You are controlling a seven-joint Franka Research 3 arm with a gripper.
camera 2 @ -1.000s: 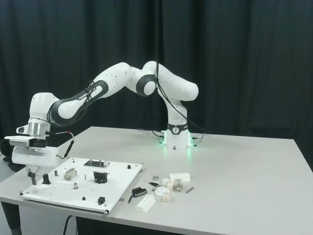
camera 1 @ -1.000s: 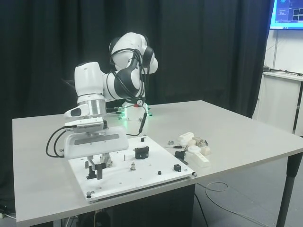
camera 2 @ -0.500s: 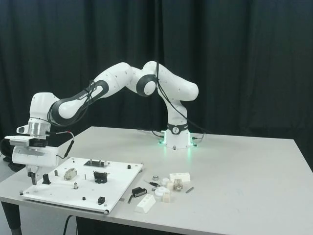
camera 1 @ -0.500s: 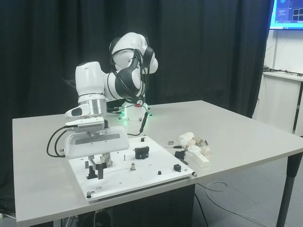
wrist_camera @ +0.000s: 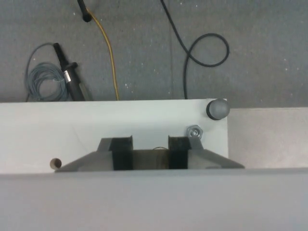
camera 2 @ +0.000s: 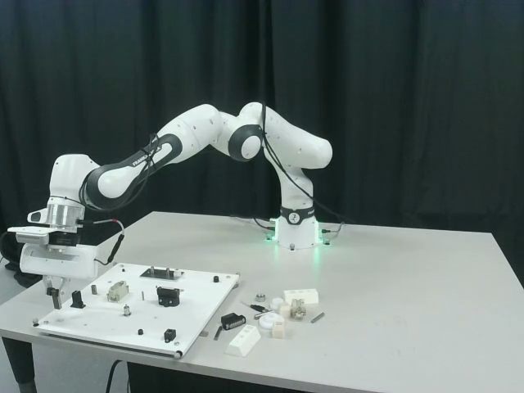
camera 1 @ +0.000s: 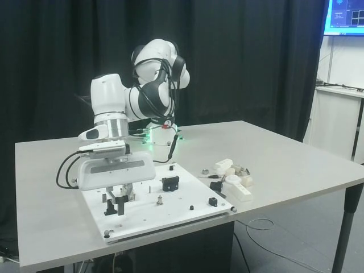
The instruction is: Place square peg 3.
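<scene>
Gripper hangs over the near-left part of the white board, at the lower left of the first room view, its black fingers pointing straight down and standing a little apart. In the wrist view the two fingers show with a gap between them, and nothing that can be made out as a peg sits in that gap; a faint small mark lies on the board there, too small to identify. Square peg 3 itself cannot be picked out with certainty in any view.

In the second room view the gripper sits at the far left of the frame, above the board's left corner, just beside a small black fixture standing on the board. In the wrist view a hex nut lies just beside one fingertip, a grey round foot marks the board's corner, and a small hole shows toward the lower left of that frame.

White arm reaches from its base, lit green, at centre frame across to the left. Loose white and black parts lie on the grey table right of the board.
</scene>
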